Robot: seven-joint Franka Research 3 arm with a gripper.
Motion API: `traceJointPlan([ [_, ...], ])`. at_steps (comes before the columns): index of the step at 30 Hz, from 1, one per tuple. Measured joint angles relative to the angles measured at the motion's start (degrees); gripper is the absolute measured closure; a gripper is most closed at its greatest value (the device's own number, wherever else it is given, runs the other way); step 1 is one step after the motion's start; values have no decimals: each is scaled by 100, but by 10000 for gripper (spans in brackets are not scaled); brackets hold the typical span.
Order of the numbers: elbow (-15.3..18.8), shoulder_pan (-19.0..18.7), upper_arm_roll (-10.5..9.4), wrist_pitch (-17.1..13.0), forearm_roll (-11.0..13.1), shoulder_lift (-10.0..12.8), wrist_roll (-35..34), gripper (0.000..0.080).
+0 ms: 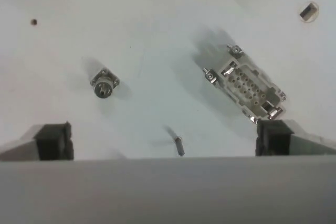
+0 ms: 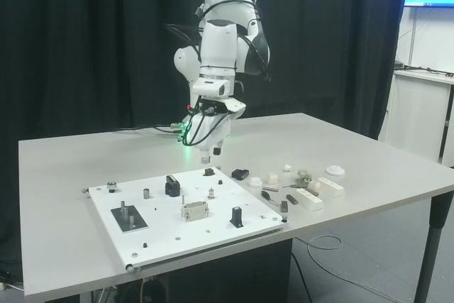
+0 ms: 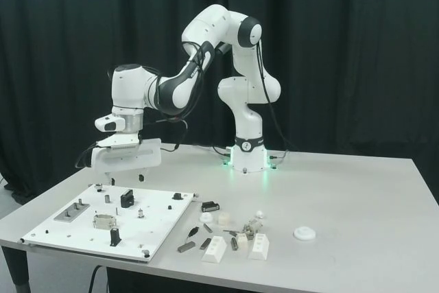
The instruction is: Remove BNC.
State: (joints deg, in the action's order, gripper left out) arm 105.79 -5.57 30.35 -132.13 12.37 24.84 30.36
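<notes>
Table (image 2: 369, 154): grey; carries the board at lower left of both room views, loose parts scattered at centre right.
Arm (image 3: 199, 60): white; reaches from its base at centre of the second room view out to the left, wrist above the board.
Board (image 2: 159, 235): white plate; holds several mounted fittings, well spaced.
Gripper (image 1: 160, 142): hangs clear above the board, touching nothing; jaws spread wide, nothing between them; black pads (image 1: 52, 141) at lower left and lower right of the wrist view.
Multi-pin connector (image 1: 245, 85): grey rectangular block, right of centre in the wrist view; not the target; close under the right pad.
BNC (image 1: 105, 83): small round socket on a square flange, left of centre in the wrist view; stands upright; probably the slim post (image 2: 211, 191) at mid-board in the first room view.
Step in hand: approach, judged; grasp not yet begun.
Doing it well: shift until the socket sits midway between the pads; descend straight; close on the round barrel, not the flange; likely twist before lifting, bayonet style; keep clear of the small pin (image 1: 179, 146) nearby.
</notes>
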Motion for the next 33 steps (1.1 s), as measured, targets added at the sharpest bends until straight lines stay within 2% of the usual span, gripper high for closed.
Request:
traceJointPlan([
  [1, -4, -1, 0, 5, -10, -3, -10, 320],
  [2, -7, -2, 0, 10, -17, -6, -21, 22],
  [33, -94, -20, -1, 218, -145, -59, -316, 3],
])
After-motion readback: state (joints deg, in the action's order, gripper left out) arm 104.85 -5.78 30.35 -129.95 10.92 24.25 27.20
